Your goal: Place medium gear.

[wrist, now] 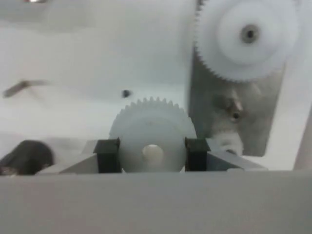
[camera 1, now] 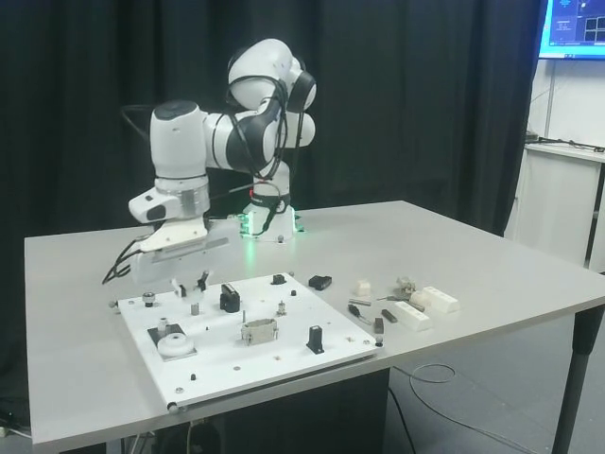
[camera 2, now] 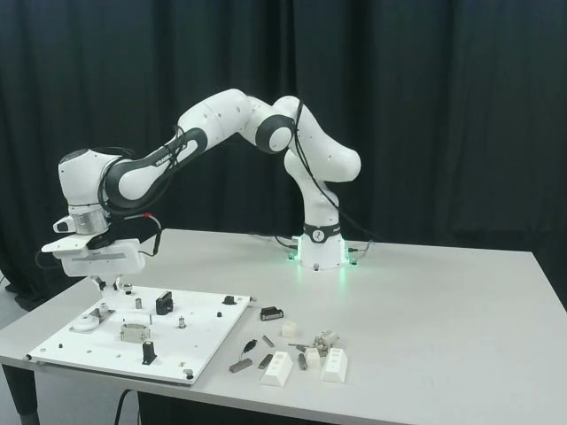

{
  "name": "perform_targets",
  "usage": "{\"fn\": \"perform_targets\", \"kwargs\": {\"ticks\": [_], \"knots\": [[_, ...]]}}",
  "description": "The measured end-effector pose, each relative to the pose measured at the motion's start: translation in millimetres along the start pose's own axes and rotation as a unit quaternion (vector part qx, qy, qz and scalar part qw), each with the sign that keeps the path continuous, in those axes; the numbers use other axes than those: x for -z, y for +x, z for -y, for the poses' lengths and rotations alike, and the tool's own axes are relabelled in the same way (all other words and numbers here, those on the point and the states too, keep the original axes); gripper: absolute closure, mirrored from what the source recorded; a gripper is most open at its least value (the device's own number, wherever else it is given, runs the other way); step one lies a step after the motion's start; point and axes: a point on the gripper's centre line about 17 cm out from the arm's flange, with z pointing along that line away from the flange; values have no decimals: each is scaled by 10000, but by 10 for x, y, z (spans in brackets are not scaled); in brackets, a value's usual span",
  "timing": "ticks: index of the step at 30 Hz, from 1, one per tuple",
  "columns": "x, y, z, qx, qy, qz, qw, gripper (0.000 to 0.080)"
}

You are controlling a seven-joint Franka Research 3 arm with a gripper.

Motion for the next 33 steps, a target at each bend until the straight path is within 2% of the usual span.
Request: {"fn": "perform_targets", "kwargs": {"ticks": [8,13,26,33], "knots": [[129,48,317,142,169,113,9997,521],[143,107,546,237,261,145,9993,521],[57,191,1212,326,462,308,9979,521],[-38,278,1607,332,506,382,9974,521]]}}
